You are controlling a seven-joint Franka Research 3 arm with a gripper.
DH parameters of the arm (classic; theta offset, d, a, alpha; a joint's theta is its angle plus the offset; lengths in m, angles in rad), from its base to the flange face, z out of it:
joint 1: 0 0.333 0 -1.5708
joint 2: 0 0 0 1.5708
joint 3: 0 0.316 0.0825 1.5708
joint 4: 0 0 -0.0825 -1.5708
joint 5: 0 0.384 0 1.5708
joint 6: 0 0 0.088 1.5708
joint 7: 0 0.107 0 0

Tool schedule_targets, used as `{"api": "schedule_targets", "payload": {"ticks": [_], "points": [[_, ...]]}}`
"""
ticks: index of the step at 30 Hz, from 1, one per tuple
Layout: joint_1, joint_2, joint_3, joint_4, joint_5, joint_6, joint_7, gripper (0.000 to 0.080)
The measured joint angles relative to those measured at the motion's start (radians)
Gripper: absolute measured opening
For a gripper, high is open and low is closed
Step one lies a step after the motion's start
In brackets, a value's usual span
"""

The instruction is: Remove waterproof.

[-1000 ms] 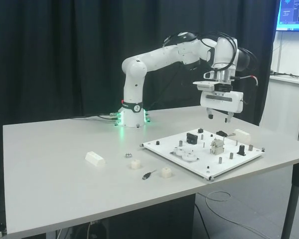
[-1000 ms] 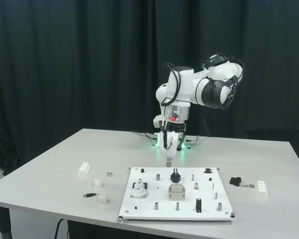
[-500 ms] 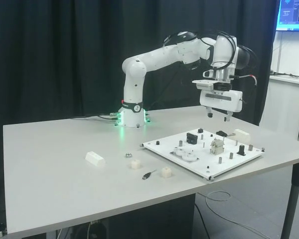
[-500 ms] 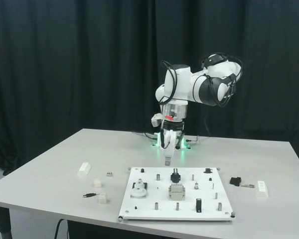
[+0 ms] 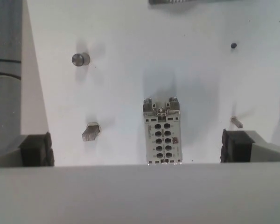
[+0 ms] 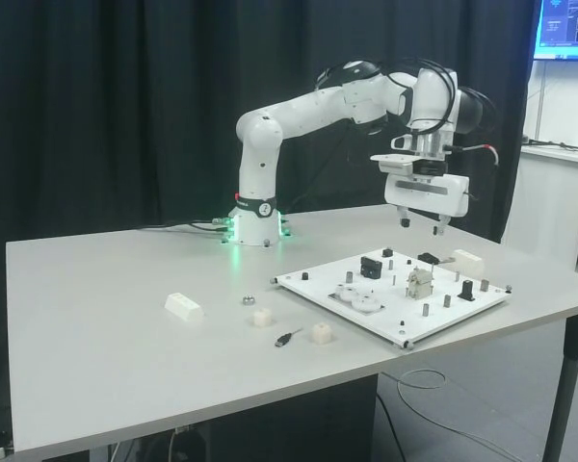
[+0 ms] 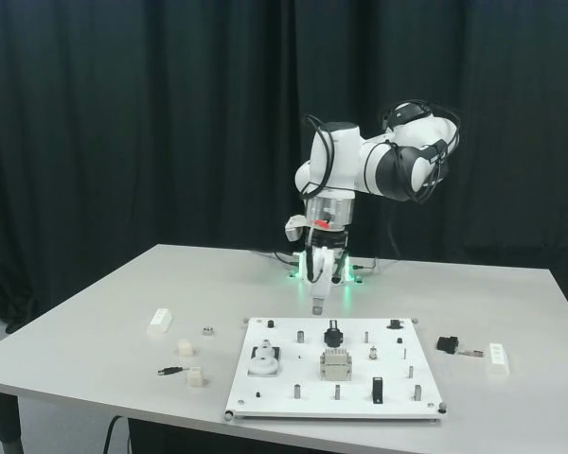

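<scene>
the white arm's gripper [image 6: 422, 222] hangs well above the flat white board [image 6: 308, 285] on the grey bench [image 6: 96, 346], jaws spread wide and holding nothing. the wrist view looks straight down on the small grey multi-pin connector block [image 5: 162, 131], likely the waterproof part, standing upright near the board's middle among short grey pegs [image 5: 80, 59]. the high, centred pose seems meant to line the jaws up either side of it before descending.

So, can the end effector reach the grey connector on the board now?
Probably yes: the open end effector hangs above the grey connector, with nothing between them.
</scene>
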Motion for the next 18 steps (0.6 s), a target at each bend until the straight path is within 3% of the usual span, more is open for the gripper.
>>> {"api": "schedule_targets", "payload": {"ticks": [9, 18], "points": [[-0.008, 0.000, 0.001, 0.000, 0.009, -0.010, 0.026, 0.0800], [-0.020, 0.000, 0.006, 0.000, 0.050, -0.032, 0.078, 0.0800]]}}
